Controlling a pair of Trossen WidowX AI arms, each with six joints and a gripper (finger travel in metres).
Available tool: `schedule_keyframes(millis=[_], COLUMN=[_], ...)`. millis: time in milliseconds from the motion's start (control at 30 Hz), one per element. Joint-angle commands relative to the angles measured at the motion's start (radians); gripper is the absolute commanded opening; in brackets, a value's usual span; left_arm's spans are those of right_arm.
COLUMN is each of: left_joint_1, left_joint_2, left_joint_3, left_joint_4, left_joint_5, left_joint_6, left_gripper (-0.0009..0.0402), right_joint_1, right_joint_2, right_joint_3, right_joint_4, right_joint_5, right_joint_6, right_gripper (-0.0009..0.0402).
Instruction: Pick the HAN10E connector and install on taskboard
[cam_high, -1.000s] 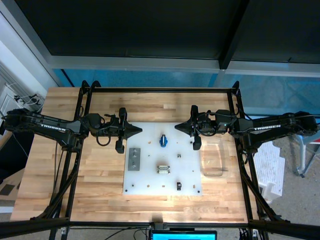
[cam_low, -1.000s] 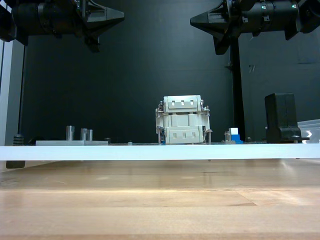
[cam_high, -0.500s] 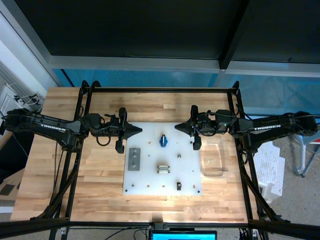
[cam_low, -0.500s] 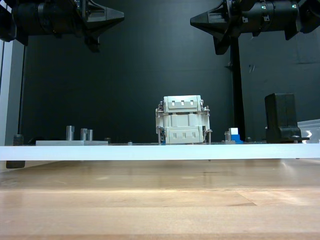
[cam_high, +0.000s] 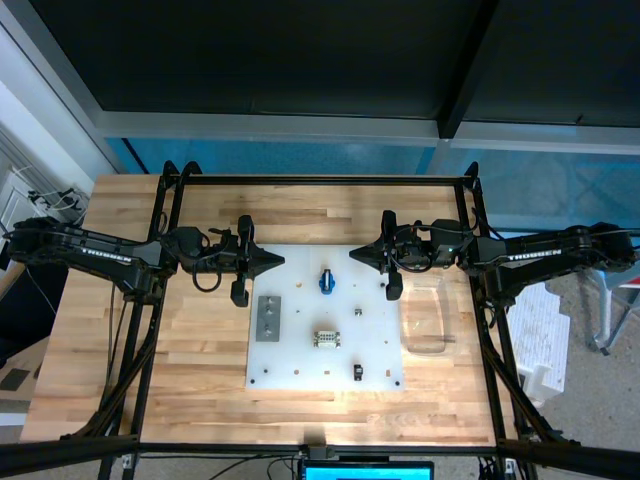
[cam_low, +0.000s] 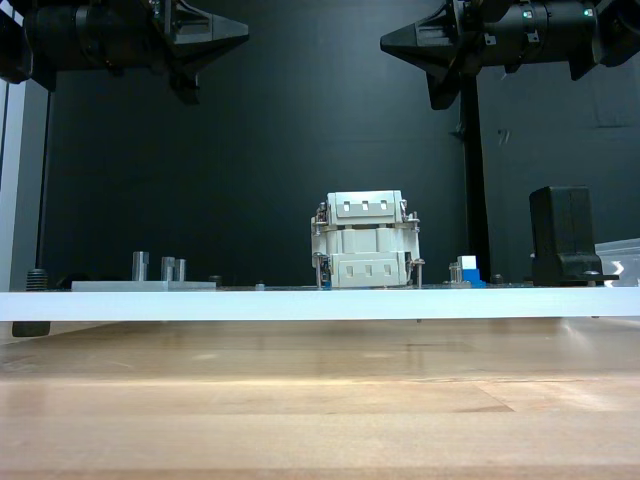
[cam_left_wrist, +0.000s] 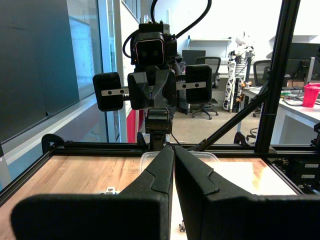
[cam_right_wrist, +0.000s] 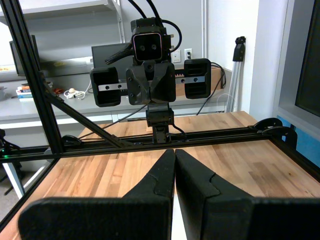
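my left gripper (cam_high: 279, 260) over taskboard (cam_high: 296, 362) far-left corner, my right gripper (cam_high: 353, 253) over its far edge, both pinched closed, HAN10E connector (cam_high: 325, 340) mid-board, clear tray (cam_high: 426, 318) beside board

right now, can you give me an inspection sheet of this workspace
surface: wooden table, bearing the taskboard.
job's things: HAN10E connector stands on the taskboard, near its middle.
clutter: clear tray beside the board's right edge.
grippers: left gripper and right gripper shut, empty, raised above the board's far part.
cables: black cable arcs off the right arm.
surroundings: black frame; office chair beyond.
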Motion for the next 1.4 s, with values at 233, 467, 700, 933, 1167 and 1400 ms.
schedule_keyframes(millis=[233,467,700,933,1167,1400], left_joint_1=[0.000,0.000,0.000,0.000,0.000,0.000], left_joint_2=[0.000,0.000,0.000,0.000,0.000,0.000], left_joint_3=[0.000,0.000,0.000,0.000,0.000,0.000], left_joint_4=[0.000,0.000,0.000,0.000,0.000,0.000], left_joint_5=[0.000,0.000,0.000,0.000,0.000,0.000], left_joint_6=[0.000,0.000,0.000,0.000,0.000,0.000], left_gripper=[0.0001,0.0001,0.0001,0.0001,0.0001,0.0001], right_joint_1=[0.000,0.000,0.000,0.000,0.000,0.000], right_joint_2=[0.000,0.000,0.000,0.000,0.000,0.000], right_joint_3=[0.000,0.000,0.000,0.000,0.000,0.000], right_joint_4=[-0.019,-0.019,-0.019,-0.019,-0.019,-0.019], right_joint_5=[0.000,0.000,0.000,0.000,0.000,0.000], right_joint_6=[0.000,0.000,0.000,0.000,0.000,0.000], right_gripper=[0.0000,0.0000,0.0000,0.0000,0.0000,0.0000])
